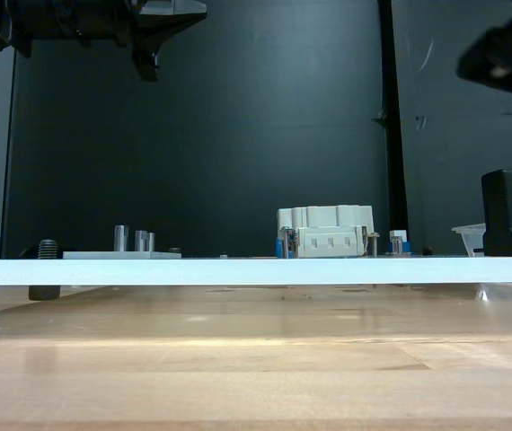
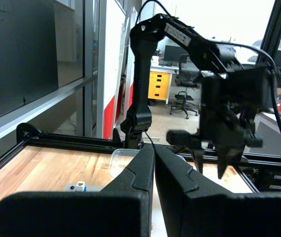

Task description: Pick the 16mm bar and install on taskboard

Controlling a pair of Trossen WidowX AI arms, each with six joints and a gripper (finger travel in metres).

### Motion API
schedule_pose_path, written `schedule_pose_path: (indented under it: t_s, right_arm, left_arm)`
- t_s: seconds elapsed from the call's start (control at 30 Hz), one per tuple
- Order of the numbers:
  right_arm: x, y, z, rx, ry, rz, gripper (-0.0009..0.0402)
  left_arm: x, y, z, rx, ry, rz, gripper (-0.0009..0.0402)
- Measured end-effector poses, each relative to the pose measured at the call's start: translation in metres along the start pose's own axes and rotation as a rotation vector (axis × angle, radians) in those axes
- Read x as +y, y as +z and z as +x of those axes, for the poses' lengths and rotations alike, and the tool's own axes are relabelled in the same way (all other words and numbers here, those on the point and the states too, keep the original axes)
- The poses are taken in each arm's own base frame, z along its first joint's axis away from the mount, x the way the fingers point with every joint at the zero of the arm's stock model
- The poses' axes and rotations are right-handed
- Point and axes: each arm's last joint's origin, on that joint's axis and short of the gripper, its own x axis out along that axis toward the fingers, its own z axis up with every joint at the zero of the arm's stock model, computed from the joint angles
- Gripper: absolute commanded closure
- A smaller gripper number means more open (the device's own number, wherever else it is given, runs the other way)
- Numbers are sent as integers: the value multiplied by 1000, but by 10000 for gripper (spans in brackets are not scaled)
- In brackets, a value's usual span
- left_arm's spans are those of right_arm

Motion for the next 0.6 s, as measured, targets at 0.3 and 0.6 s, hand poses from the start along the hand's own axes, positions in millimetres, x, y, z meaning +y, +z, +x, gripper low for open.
schedule_pose_path:
  t_s: [0.3,0.6]
  right_arm:
    - [-37,5,-27,-235,12,-24,269]
    - [-75,6,-46,-490,-17,-38,316]
  left_arm:
    - [0,0,0,0,0,0,393]
    - [0,0,0,0,0,0,393]
